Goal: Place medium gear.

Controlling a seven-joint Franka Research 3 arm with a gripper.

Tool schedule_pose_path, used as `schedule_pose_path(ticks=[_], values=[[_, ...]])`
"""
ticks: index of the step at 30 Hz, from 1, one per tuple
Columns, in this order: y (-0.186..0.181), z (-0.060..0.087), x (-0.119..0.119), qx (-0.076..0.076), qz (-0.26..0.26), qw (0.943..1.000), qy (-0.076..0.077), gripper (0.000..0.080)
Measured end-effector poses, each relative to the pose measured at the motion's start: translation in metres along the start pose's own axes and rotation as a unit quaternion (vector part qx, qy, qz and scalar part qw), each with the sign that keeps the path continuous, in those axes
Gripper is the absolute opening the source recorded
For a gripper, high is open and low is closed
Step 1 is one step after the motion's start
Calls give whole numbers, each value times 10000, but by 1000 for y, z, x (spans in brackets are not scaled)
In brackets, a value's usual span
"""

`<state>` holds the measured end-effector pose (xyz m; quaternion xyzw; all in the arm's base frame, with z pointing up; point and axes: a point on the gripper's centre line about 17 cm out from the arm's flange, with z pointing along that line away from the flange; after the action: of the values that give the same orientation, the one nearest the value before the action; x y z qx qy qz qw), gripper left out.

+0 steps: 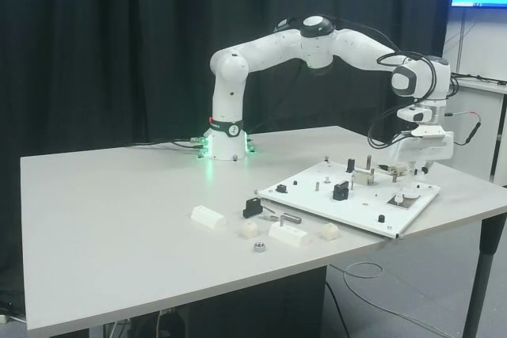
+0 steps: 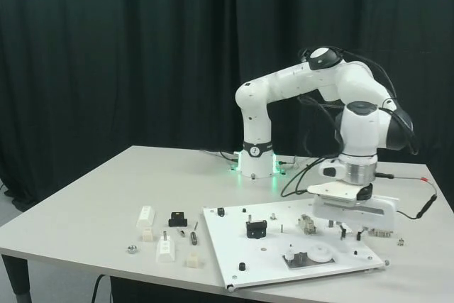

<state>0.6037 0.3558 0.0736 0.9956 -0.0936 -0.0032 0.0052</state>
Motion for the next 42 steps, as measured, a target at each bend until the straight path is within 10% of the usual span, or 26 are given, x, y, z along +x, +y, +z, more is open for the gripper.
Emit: schedule_pose_path(ticks=[42], values=[[-82, 40, -98, -231, 381, 9990, 16, 278]])
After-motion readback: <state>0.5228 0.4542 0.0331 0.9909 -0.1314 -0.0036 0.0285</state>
